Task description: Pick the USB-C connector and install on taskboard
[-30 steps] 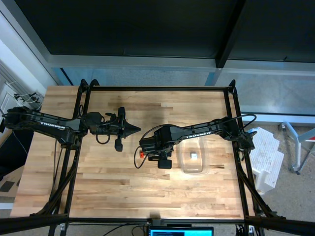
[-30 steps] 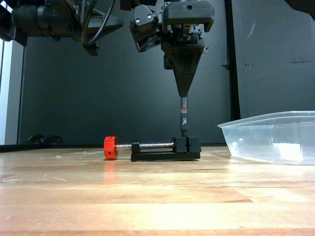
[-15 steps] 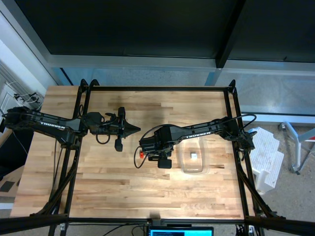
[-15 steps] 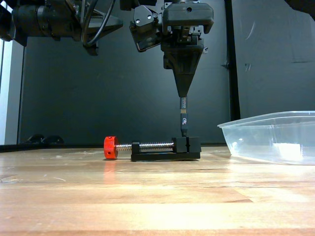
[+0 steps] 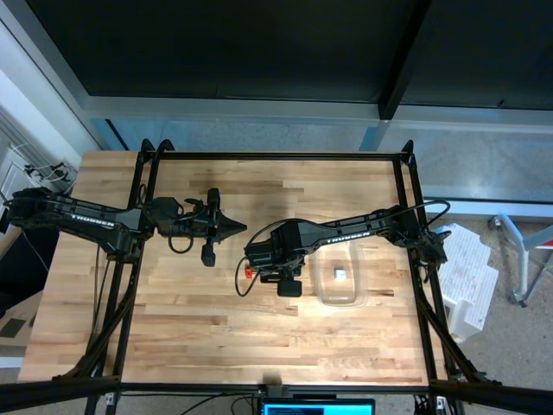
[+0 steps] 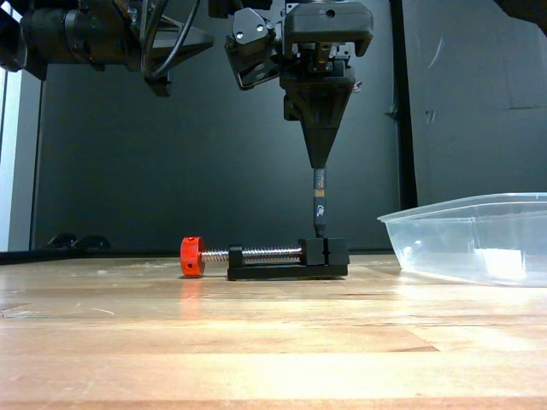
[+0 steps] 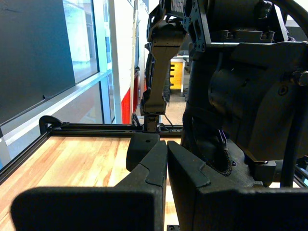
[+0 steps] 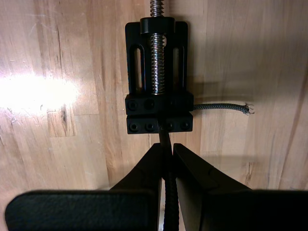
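Nothing has shifted over the last second. The right claw (image 6: 319, 161) still hangs straight down over the taskboard (image 6: 286, 260), pinching the upright USB-C connector (image 6: 319, 203). The connector's lower end meets the top of the board's block, at the end away from the red-orange knob (image 6: 192, 255). The left claw (image 7: 167, 150), pressed together, hovers above the bench (image 6: 256, 342), well apart to the left.

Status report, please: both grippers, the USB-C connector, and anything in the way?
Left gripper shut, parked above table, left side. Right gripper shut on USB-C connector, upright, tip at taskboard top; seating unclear. Beside it, clear tray, not in the way.
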`<action>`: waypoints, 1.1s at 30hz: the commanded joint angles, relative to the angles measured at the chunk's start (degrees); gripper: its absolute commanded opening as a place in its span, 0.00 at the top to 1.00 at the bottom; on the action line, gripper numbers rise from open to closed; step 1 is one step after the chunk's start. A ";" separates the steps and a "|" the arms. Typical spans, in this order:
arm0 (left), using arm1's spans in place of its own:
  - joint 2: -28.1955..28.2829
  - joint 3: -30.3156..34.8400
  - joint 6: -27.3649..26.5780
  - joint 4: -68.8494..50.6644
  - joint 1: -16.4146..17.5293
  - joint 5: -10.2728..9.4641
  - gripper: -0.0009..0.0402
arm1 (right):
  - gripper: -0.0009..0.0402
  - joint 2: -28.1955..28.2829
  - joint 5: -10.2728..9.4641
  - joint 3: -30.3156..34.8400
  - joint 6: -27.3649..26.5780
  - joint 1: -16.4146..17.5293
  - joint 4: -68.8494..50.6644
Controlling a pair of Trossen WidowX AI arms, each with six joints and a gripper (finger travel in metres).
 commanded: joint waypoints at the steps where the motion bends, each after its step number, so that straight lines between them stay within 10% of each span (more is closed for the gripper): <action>1: 0.00 0.00 0.00 0.02 0.02 0.00 0.98 | 0.98 0.04 0.11 0.02 -0.02 0.00 0.04; 33: 0.00 0.00 0.00 0.02 0.00 0.00 0.98 | 0.98 -0.04 0.31 -1.38 -0.48 -0.02 1.33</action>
